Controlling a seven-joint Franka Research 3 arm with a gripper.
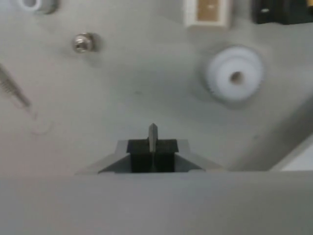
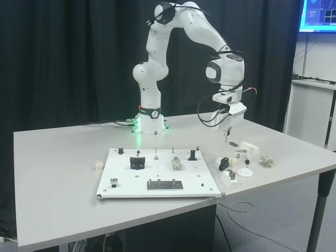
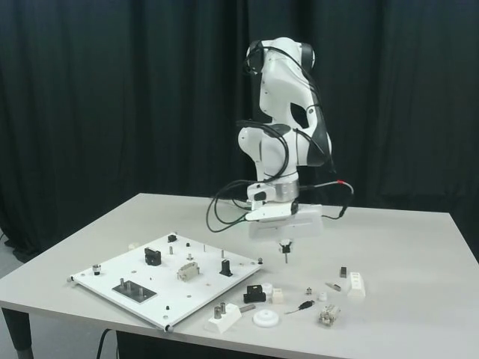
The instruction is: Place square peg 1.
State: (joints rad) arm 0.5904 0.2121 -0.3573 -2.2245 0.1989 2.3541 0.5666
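Right of centre in the first room view, tool: the tool (image 2: 226,132) hangs above the tabletop (image 2: 52,157), clear of the loose parts lying under it.
Tool state: the fingers are pressed together on a slender grey piece, judged to be square peg 1 (image 1: 152,134); only its thin edge is seen between the black pads in the wrist view.
Square peg 1, place: it is held in the air, pointing out below the fingertips, touching nothing on the tabletop.
Long axis: upright, pointing straight down, as is seen in both room views.
White board (image 2: 121,173): it lies flat, to the lower left of the tool in both room views, well apart from the peg.
Relation for the coming move: the peg is judged to need carrying sideways towards the board and then lowering along its own upright axis.
Seat for the peg: which hole is meant cannot be told.
White gear (image 1: 235,74): it lies on the tabletop near the tool.
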